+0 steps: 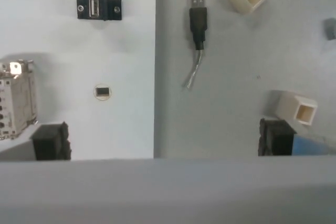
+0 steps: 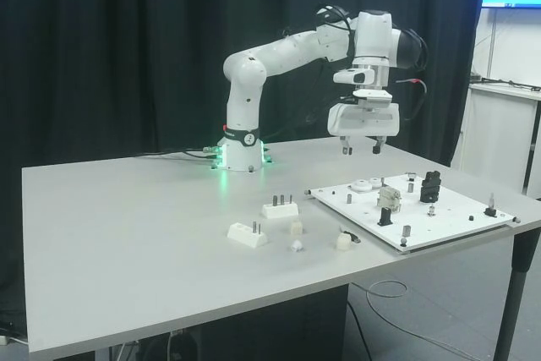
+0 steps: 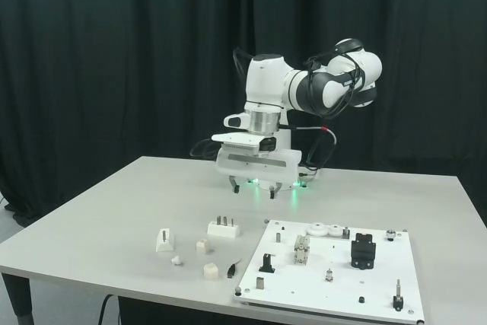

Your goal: Pick round peg 2.

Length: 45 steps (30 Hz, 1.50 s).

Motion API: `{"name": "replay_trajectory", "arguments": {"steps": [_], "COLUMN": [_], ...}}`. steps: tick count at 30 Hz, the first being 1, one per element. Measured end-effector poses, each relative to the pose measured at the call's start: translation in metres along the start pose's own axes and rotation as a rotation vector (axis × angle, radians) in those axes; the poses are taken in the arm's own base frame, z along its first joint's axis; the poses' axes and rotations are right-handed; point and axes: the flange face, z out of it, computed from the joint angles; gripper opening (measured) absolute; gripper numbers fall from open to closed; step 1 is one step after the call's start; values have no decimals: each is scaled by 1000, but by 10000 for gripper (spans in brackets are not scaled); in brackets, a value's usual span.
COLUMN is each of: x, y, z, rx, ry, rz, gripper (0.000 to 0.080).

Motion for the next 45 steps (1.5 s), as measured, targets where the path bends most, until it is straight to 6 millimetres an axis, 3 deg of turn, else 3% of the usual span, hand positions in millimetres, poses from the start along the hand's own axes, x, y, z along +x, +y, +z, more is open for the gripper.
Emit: {"name": "replay_trajectory", "arguments": {"steps": [45], "x": [8], "y": [5], "z": [0], "rx": [-7], "ry": [0], "rz": [17], "gripper": [800]}}
